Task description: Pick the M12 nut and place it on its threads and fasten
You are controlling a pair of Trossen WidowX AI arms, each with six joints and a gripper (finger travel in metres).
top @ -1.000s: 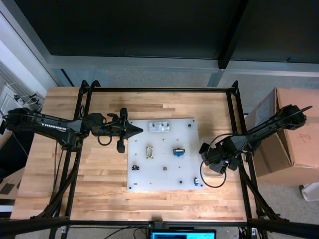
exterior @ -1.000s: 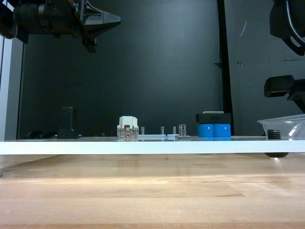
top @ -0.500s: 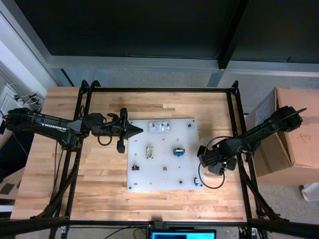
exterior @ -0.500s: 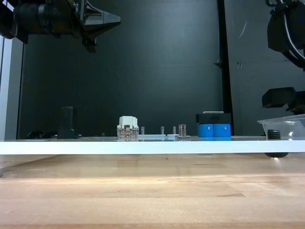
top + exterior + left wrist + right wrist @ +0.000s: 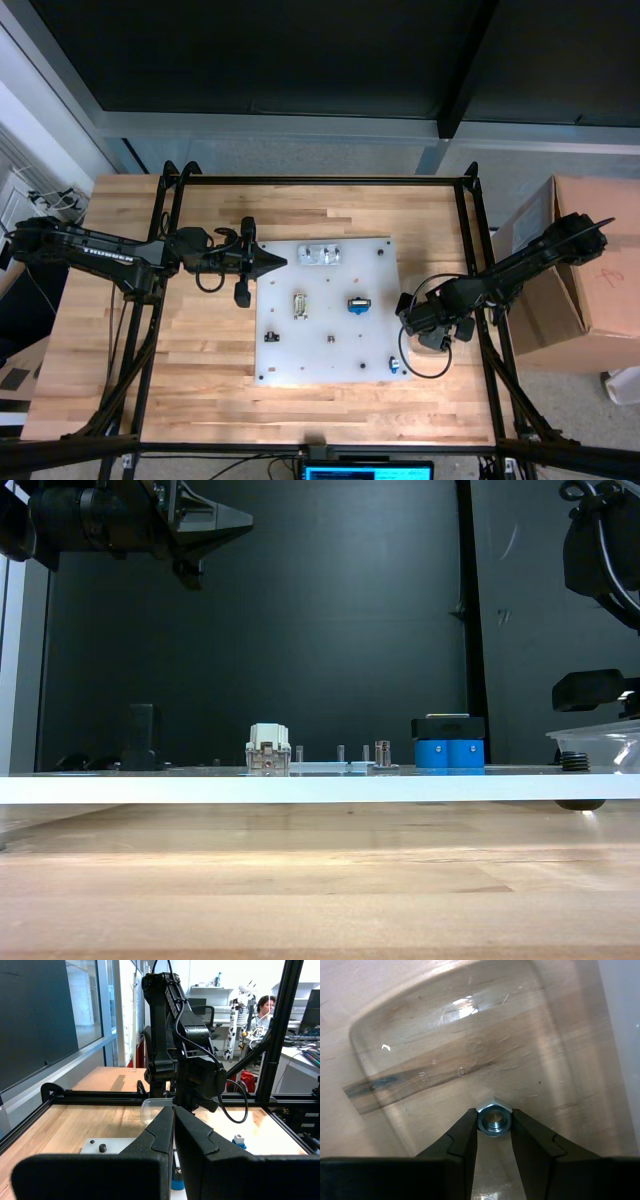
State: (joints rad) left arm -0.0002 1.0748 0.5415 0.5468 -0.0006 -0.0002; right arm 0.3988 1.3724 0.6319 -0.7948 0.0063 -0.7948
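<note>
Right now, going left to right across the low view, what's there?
Up high, left gripper, black block, white connector, silver post, blue block, bare black stud; above it, right gripper holding the M12 nut at the clear tray.

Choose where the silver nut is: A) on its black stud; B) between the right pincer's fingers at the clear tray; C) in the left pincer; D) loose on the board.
B: the right pincer grips the nut over the clear tray; the left pincer hangs shut, empty, above the board's far left.
</note>
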